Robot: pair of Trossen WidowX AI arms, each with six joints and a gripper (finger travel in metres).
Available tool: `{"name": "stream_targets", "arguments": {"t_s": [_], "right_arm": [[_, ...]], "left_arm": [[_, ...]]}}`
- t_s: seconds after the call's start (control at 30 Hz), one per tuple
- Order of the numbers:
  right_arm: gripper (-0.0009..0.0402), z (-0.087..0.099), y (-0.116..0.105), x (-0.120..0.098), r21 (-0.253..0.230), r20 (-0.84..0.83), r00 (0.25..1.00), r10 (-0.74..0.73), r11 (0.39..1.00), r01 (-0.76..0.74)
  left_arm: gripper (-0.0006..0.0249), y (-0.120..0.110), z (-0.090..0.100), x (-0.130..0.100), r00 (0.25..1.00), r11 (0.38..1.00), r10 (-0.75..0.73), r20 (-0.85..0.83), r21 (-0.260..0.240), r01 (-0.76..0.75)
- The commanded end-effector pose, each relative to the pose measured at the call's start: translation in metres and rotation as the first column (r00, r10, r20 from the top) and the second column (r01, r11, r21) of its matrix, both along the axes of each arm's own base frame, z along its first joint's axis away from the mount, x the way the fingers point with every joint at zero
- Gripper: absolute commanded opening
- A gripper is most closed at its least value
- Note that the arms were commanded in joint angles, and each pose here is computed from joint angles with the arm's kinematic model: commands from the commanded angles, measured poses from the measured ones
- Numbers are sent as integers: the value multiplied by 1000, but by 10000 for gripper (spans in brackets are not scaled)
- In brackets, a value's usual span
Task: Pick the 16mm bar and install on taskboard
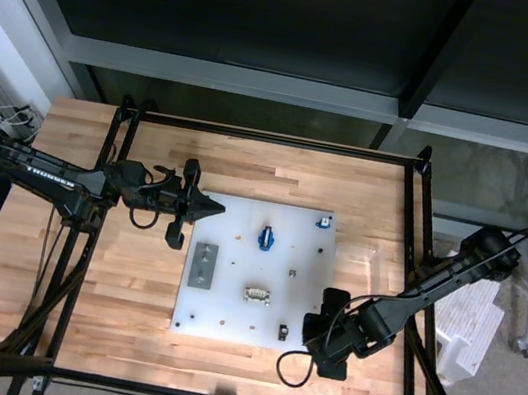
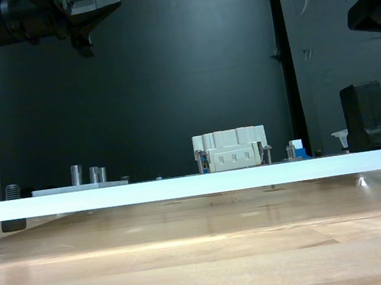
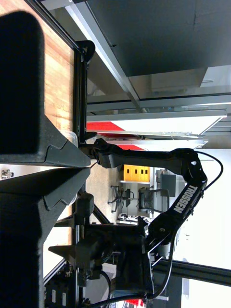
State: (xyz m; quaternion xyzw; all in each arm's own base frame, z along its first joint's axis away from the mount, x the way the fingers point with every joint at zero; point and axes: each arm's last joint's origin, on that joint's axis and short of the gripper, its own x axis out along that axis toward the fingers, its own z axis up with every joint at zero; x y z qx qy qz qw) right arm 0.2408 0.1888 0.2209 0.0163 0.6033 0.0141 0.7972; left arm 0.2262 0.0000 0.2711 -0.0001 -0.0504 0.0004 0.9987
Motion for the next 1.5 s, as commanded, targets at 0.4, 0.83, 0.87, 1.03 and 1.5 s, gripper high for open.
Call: {"name": "stream_targets", "arguments": {"t_s": [0.4,0.83,0.87,1.03,1.5], "right_arm": [[243,31,-25,0,14,113,994,-4,1000,2],[174,75,-94,-9,-52,466,885,9,998,17],[163,77,-100,-10,-55,495,869,10,998,20],[104,85,-123,-13,-77,610,792,18,996,36],[5,87,-171,-23,-57,861,508,-6,992,110]], "left_arm": [[0,0,0,0,1000,1000,0,1,0,0],[0,0,0,0,1000,1000,0,0,0,0],[0,0,0,0,1000,1000,0,0,0,0],[0,0,0,0,1000,1000,0,0,0,0],[0,0,0,0,1000,1000,0,0,0,0]]}}
